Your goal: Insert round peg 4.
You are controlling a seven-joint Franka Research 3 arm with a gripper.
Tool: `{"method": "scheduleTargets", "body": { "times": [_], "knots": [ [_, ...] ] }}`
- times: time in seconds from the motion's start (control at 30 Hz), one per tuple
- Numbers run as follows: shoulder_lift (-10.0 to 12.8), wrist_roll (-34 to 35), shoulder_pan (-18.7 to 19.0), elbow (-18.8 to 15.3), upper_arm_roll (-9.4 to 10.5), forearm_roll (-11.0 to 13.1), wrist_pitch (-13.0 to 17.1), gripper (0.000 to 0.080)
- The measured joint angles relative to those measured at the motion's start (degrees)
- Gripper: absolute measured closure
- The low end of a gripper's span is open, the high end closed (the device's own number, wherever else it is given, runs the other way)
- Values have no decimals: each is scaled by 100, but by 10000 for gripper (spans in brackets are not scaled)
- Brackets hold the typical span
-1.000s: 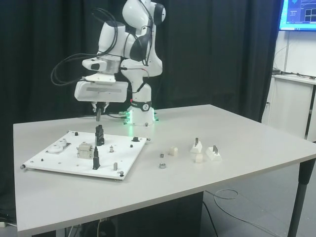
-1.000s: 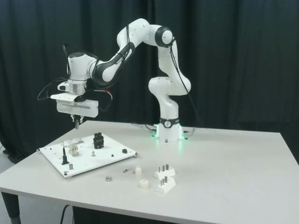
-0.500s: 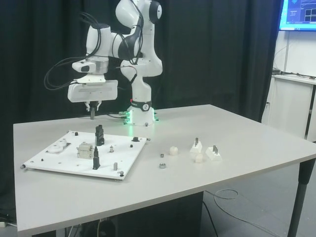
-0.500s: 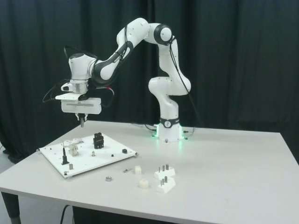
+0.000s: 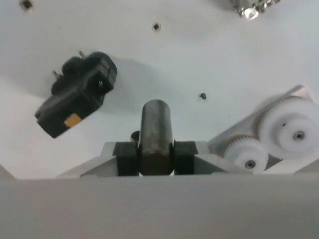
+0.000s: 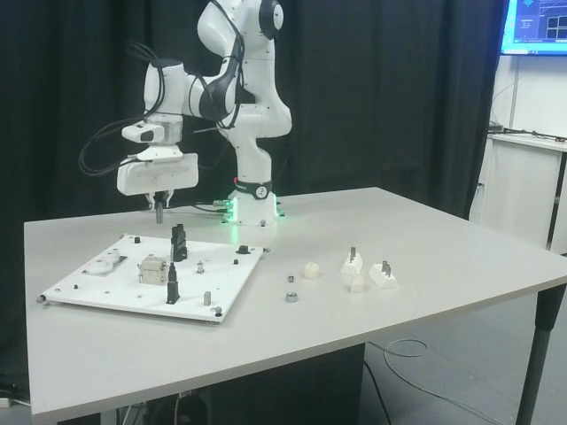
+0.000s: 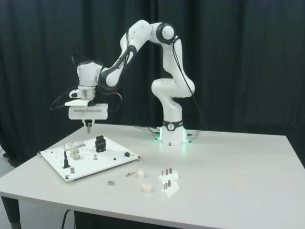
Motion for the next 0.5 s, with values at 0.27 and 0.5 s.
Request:
{"method": "scheduleTargets", "body": {
  "times": [0.27, 0.5],
  "knots": [
    [-73, -64, -9, -420, -205, -243, 619, 653],
    [-76, -64, -72, -572, -236, -482, 787, 653]
  ]
}}
